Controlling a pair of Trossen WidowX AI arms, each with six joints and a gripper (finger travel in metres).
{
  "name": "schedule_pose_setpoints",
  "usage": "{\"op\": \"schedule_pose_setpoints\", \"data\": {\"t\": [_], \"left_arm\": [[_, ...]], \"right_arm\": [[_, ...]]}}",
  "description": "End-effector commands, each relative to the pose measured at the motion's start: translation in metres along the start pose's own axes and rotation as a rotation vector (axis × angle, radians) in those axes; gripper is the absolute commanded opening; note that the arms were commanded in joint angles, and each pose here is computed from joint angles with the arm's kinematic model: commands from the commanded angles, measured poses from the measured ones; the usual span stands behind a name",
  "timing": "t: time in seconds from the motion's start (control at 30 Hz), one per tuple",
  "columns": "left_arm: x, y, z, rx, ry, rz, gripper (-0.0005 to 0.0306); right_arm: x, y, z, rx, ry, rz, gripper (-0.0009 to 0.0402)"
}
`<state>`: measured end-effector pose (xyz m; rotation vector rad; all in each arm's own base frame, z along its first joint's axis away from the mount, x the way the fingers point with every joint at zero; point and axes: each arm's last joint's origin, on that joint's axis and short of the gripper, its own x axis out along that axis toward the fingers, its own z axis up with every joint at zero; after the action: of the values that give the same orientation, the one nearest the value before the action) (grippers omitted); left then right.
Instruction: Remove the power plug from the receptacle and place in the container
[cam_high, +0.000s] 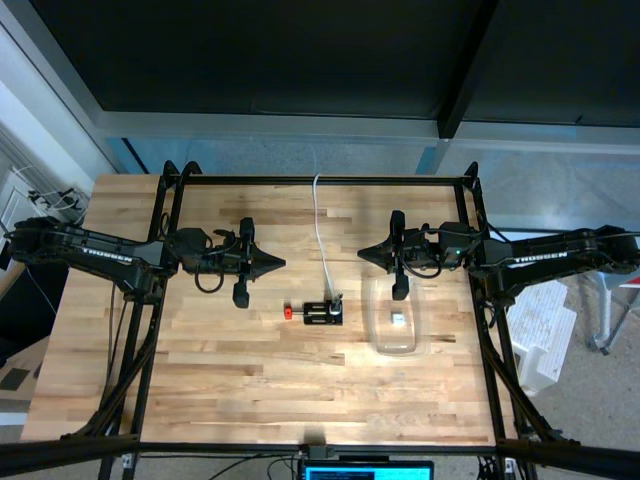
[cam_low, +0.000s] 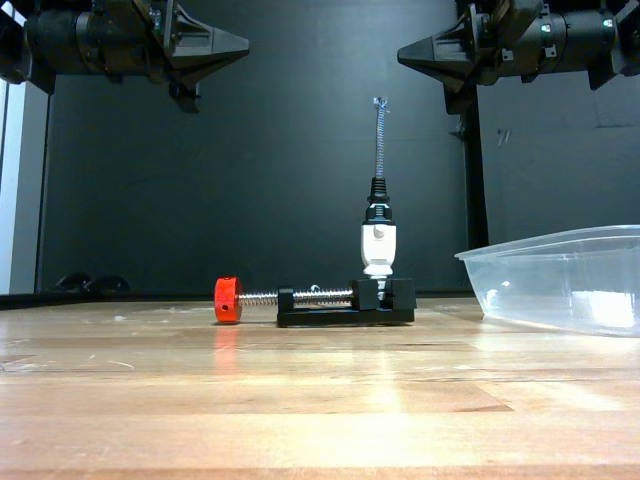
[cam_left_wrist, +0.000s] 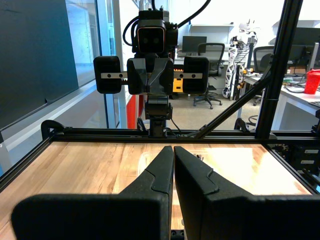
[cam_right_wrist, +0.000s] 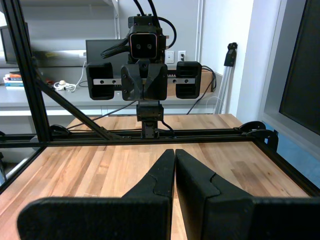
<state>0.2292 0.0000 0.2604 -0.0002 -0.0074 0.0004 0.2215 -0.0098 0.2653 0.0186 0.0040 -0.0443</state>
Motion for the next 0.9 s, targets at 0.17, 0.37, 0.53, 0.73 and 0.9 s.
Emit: {"op": "schedule_pose_setpoints", "data": {"t": [0.17, 0.37, 0.53, 0.73, 0.9], "left_arm": [[0.0, 0.0001, 0.0, 0.0, 0.0, 0.0, 0.0], [0.0, 0.0001, 0.0, 0.0, 0.0, 0.0, 0.0], [0.0, 0.0, 0.0, 0.0, 0.0, 0.0, 0.0], [0.0, 0.0001, 0.0, 0.0, 0.0, 0.0, 0.0], [0.0, 0.0, 0.0, 0.0, 0.0, 0.0, 0.0]], "right_arm": [[0.0, 0.0, -0.0022, 0.0, 0.023, 0.0, 0.0002], [0.0, 0.0001, -0.0021, 0.0, 0.022, 0.0, 0.0002], [0.0, 0.0002, -0.0006, 0.0, 0.006, 0.001, 0.0002], [0.0, 0.0004, 0.001, 0.002, -0.01, 0.005, 0.0002], [0.0034, 0.0044, 0.0067, 0.035, 0.109, 0.1, 0.0]]}}
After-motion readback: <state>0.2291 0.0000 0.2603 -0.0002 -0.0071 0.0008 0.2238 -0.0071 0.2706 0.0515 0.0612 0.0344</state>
